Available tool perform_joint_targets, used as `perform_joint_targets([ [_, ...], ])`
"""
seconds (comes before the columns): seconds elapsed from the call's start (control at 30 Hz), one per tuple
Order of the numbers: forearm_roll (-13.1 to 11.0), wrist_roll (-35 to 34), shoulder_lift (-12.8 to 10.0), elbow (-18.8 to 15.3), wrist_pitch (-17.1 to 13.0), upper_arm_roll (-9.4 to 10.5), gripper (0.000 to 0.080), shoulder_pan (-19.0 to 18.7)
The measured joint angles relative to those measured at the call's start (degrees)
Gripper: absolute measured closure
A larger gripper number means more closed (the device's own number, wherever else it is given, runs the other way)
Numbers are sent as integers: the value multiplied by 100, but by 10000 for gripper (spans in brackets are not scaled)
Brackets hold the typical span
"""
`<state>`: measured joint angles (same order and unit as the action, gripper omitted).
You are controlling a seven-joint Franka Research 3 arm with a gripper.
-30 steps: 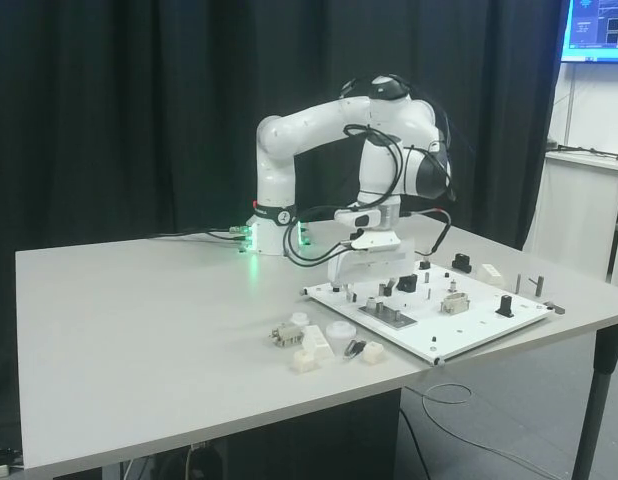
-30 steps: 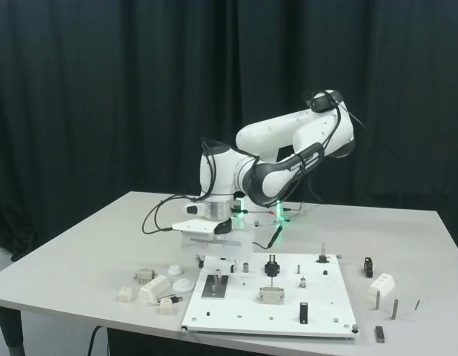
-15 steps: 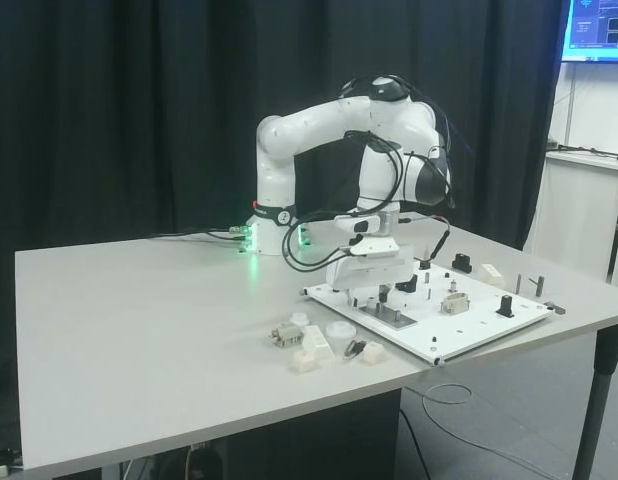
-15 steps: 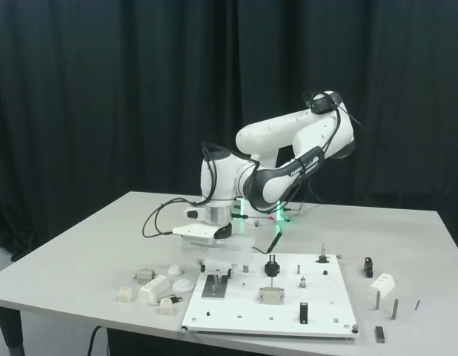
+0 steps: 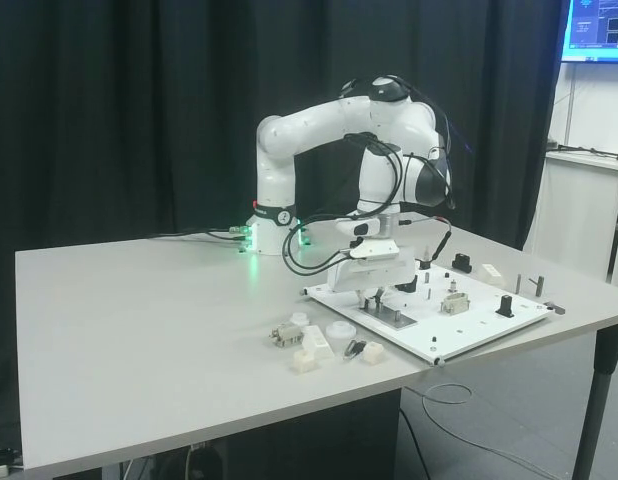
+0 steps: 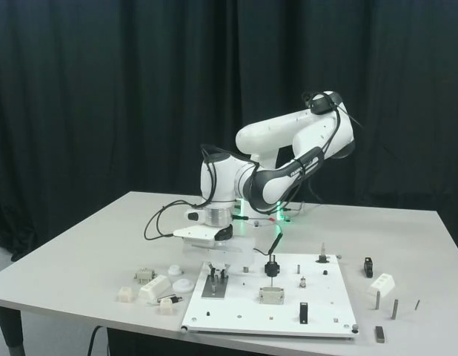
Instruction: Remove small gear.
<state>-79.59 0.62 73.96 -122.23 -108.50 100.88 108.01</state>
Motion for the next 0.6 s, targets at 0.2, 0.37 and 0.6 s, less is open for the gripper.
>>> perform_joint_targets([
  [0.2,0,-4,-3,1,5,0,604,5],
  [0.37,0,-4,-5,1,5,0,601,7],
  [0.6,0,-4,-10,2,16,-7,601,11],
])
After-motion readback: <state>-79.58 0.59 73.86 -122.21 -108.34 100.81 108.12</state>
